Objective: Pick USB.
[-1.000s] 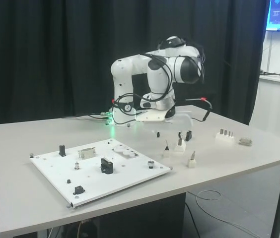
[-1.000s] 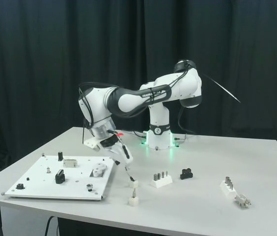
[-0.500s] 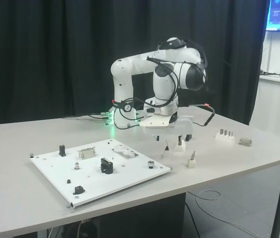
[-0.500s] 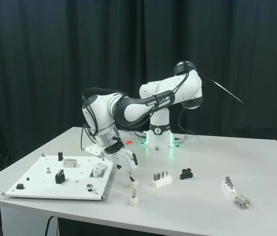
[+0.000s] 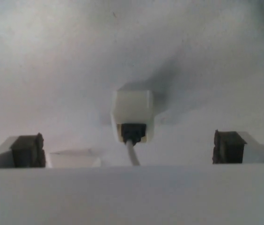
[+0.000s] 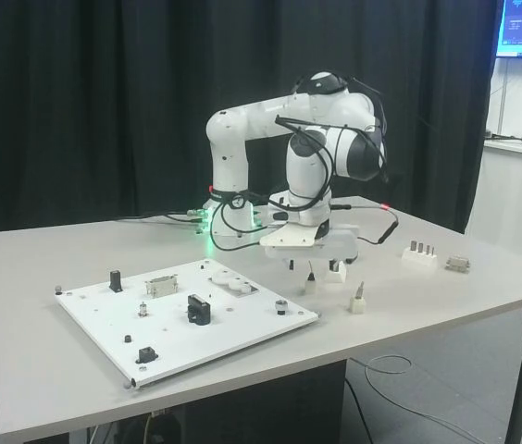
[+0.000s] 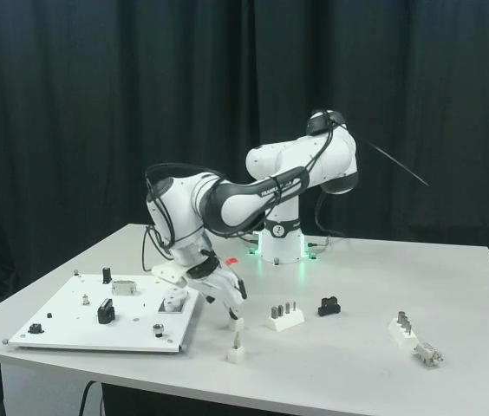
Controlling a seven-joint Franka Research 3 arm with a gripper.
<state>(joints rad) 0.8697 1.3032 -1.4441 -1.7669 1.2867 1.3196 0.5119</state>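
Observation:
The USB plug [image 5: 133, 131] is a small black piece with a thin stem, standing upright in a white block holder [image 5: 132, 112] on the grey table. In the wrist view it lies straight below my gripper [image 5: 127, 148], between the two black fingertips [image 5: 26, 150], which stand wide apart and touch nothing. The first room view has the gripper [image 6: 314, 263] hanging just above that holder [image 6: 310, 282], beside the white board. From the second room view the gripper [image 7: 231, 299] is over the same holder [image 7: 237, 324].
A white board [image 6: 104, 319] carrying several small fixtures lies left of the gripper. Two more small white holders [image 6: 358, 302] [image 6: 336, 272] stand close by. Further right are a holder with three pins [image 6: 418, 254], a grey connector [image 6: 457, 265] and a black part [image 7: 329, 306].
The arm has swung toward the board and lowered, bringing the gripper from off to the side to right above the USB holder. Nothing on the table has moved.

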